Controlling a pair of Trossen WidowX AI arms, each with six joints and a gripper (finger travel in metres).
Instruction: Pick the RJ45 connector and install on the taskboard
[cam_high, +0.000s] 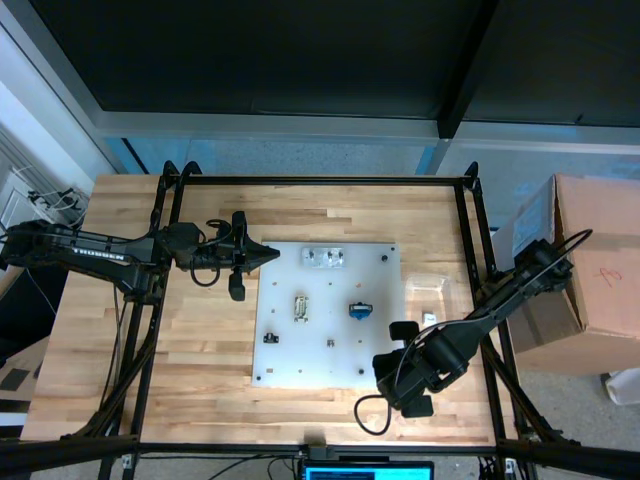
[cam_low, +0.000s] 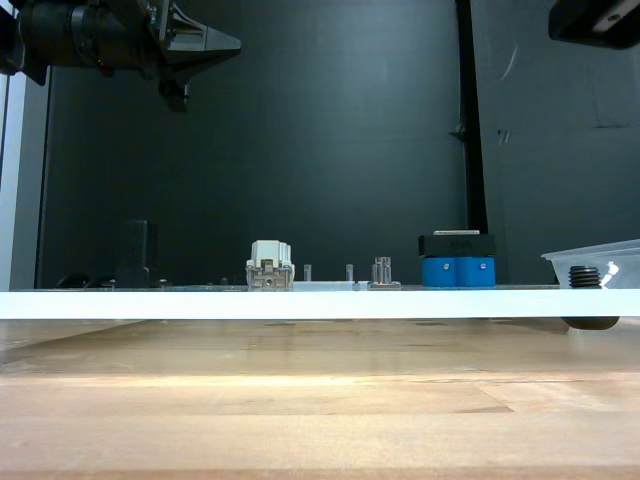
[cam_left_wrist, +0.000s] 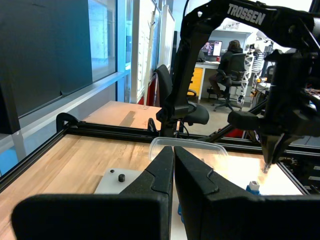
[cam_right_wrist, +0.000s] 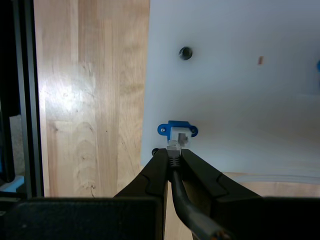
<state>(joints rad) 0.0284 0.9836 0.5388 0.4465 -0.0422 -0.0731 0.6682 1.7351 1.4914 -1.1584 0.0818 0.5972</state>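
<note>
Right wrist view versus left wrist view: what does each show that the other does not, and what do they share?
Only the right wrist view: the RJ45 connector clamped end-on in the right gripper, its cable trailing back, in line with the blue seat. Only the left wrist view: the left gripper, shut and empty, raised at the board's left edge, plus the side-on gap showing the connector held clear above the seat. Both: the right gripper, the blue seat and the white task board.

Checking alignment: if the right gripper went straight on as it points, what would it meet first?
Probably the blue socket on the taskboard: the RJ45 connector in the right gripper lines up with it, depth unclear. The left gripper hangs above the taskboard's far left corner.
</note>
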